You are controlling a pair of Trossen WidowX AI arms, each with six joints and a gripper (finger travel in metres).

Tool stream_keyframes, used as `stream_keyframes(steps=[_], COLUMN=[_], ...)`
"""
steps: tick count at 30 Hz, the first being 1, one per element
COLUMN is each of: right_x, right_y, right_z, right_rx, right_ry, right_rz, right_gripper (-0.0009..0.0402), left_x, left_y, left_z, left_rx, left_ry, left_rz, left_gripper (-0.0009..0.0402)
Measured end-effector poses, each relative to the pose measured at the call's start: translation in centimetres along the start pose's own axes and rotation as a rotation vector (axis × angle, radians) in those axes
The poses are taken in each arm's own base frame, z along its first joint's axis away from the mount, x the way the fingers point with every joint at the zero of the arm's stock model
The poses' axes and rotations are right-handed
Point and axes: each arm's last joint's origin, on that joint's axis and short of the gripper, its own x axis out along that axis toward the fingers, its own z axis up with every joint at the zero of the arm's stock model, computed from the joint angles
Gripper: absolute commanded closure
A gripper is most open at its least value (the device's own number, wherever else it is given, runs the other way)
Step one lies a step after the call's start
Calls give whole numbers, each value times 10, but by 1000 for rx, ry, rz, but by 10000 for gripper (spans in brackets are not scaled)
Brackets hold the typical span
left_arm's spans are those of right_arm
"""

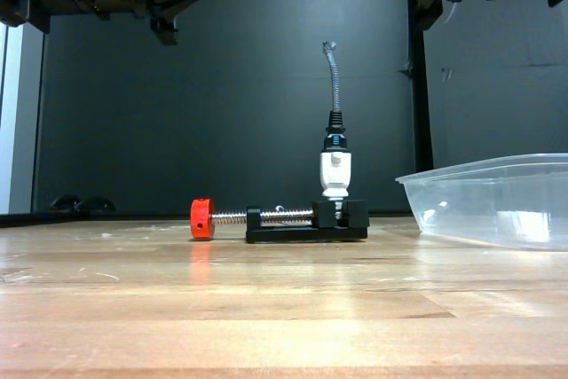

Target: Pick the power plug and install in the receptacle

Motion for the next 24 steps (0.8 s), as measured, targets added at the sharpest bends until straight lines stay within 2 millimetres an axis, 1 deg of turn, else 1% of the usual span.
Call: stream_keyframes(steps=[6,24], right_x=[-1,-1], right_y=[0,-1], right_z=[-8,-4], right_rx=[0,-21], right_ry=[-11,-28], right_rz=[0,-28], right_gripper=[393,393], left_x=[0,0], left_y=[0,0], left_z=[0,0], left_rx=[0,0], left_ry=[0,0], left_rz=[0,0], left_gripper=[393,393])
